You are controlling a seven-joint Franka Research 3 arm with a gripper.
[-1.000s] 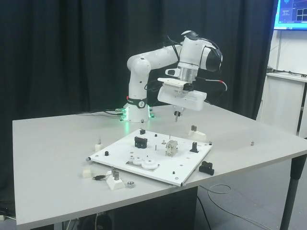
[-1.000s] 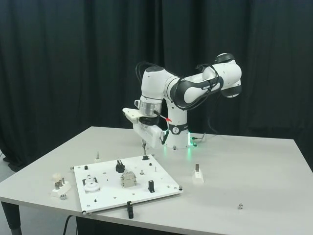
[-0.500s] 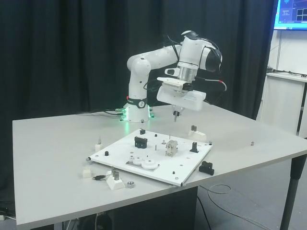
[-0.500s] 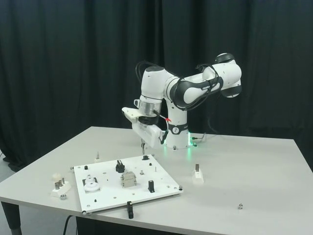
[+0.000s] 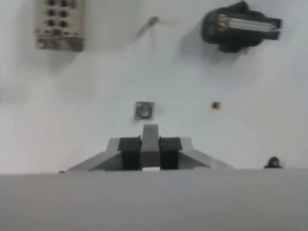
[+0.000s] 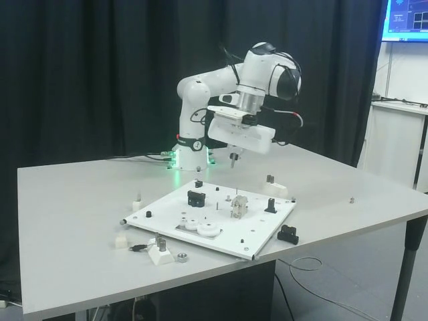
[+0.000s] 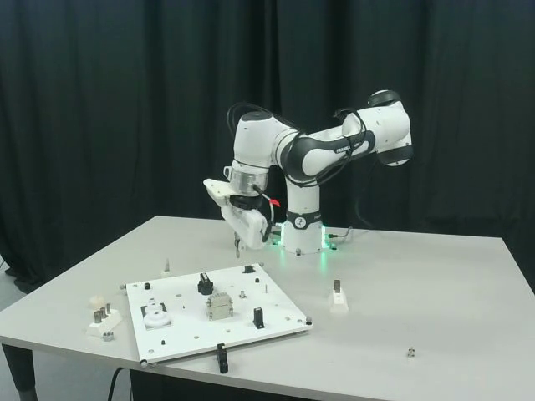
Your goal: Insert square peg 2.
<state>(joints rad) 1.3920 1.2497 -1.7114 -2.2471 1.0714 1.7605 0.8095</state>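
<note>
Carrying a small grey square metal peg point(image 5: 150, 144) pinched between its two black finger pads point(image 5: 129, 153), the white arm's gripper point(image 6: 232, 158) hangs well above the far edge of the white square assembly board point(image 6: 264, 231). The jaws stand nearly together, closed on the peg, whose free end sticks out past the fingertips. In the wrist view a small square metal socket point(image 5: 143, 110) sits in the board just ahead of the peg tip, apart from it; I judge this to be the likely target, though nothing marks it as hole 2.

Risks as I judge them: a square peg needs its corners lined up with the hole, so a slight twist of the wrist would leave it catching on the rim and jamming. A narrow pinch on a short peg could let it tilt or slip under downward force. A second tiny dark hole point(image 5: 216, 105) lies near the socket and could be mistaken for it. The black multi-pin connector point(image 5: 240, 30) lies further off.

No readable brand or label shows on board or parts; writing on the arm's link in the second room view is too small to read.
</note>
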